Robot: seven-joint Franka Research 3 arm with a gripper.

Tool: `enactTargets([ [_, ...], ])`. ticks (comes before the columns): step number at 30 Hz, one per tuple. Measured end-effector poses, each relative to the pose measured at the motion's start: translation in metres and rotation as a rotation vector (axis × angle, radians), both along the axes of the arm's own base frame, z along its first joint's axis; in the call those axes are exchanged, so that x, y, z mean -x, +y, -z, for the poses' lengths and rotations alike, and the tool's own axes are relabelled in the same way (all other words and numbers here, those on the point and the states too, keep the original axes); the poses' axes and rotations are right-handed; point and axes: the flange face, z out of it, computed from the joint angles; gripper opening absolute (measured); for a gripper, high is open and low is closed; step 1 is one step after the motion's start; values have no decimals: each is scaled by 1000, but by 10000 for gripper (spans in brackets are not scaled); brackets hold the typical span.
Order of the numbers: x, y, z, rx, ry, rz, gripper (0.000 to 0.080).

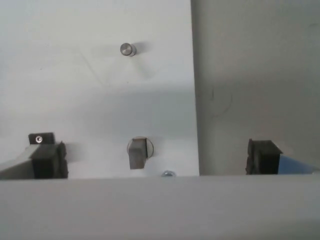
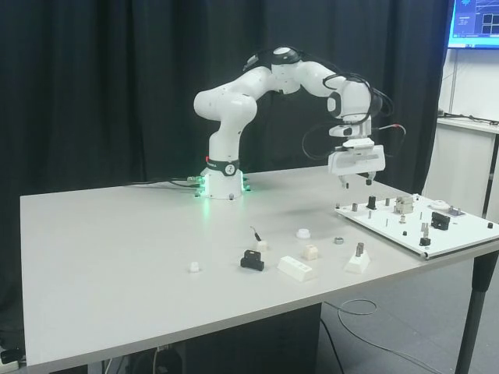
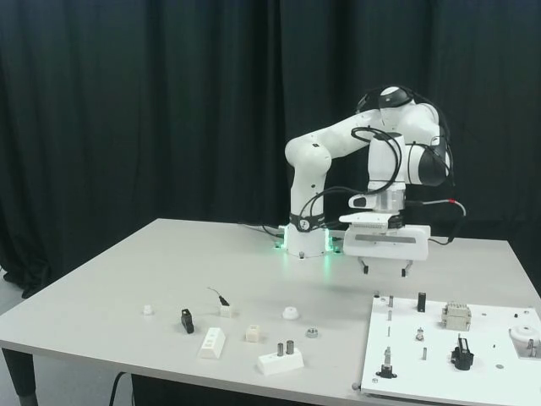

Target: Pick USB.

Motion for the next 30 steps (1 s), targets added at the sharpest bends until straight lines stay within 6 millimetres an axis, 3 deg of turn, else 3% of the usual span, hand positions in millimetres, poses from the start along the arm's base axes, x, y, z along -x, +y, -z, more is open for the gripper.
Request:
enactTargets([
  [9, -1, -3, -11, -10, 10, 4, 800],
  [30, -2, -5, -13, -15, 10, 9, 800],
])
